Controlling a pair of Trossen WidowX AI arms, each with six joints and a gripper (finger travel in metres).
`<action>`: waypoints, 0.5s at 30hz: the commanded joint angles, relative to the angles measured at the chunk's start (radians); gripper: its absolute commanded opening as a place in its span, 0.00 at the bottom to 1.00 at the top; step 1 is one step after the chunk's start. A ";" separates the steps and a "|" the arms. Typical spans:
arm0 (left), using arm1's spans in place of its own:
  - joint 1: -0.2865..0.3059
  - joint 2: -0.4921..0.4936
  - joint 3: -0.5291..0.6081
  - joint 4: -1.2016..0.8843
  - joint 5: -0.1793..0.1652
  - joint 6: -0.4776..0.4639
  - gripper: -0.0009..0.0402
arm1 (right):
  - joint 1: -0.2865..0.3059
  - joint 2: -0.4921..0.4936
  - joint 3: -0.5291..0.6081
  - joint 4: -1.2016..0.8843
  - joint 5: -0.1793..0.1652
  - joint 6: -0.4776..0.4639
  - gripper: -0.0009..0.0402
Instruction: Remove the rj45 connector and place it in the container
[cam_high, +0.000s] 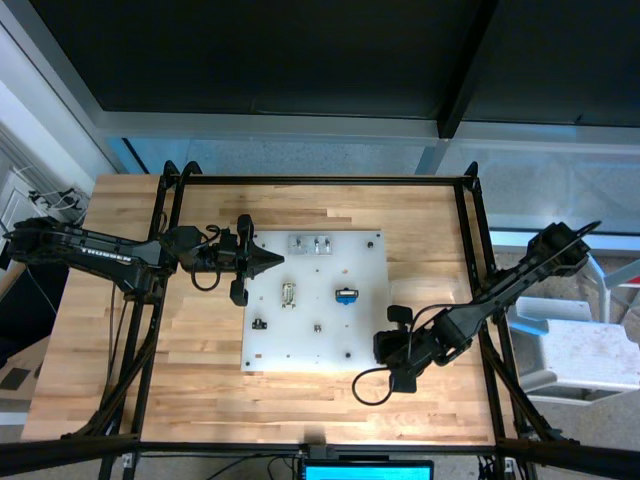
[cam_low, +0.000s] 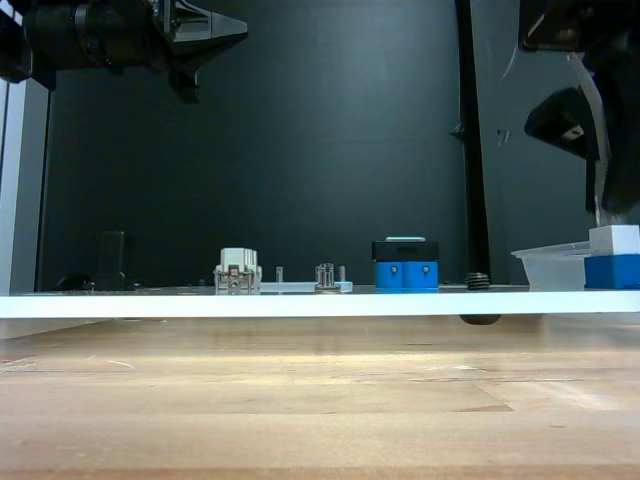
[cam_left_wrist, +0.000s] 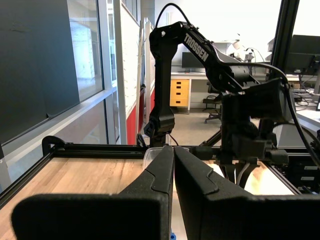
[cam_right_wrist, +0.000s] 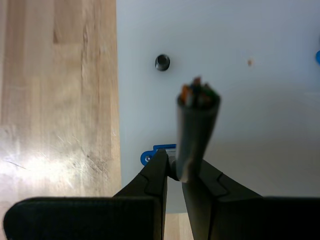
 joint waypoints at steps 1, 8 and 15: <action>0.000 0.000 0.000 0.000 0.000 0.000 0.02 | 0.000 -0.015 0.002 0.002 -0.004 -0.006 0.02; 0.000 0.000 0.000 0.000 0.000 0.000 0.02 | 0.000 -0.056 0.024 -0.036 -0.003 -0.027 0.02; 0.000 0.000 0.000 0.000 0.000 0.000 0.02 | -0.006 -0.090 0.095 -0.142 -0.003 -0.036 0.02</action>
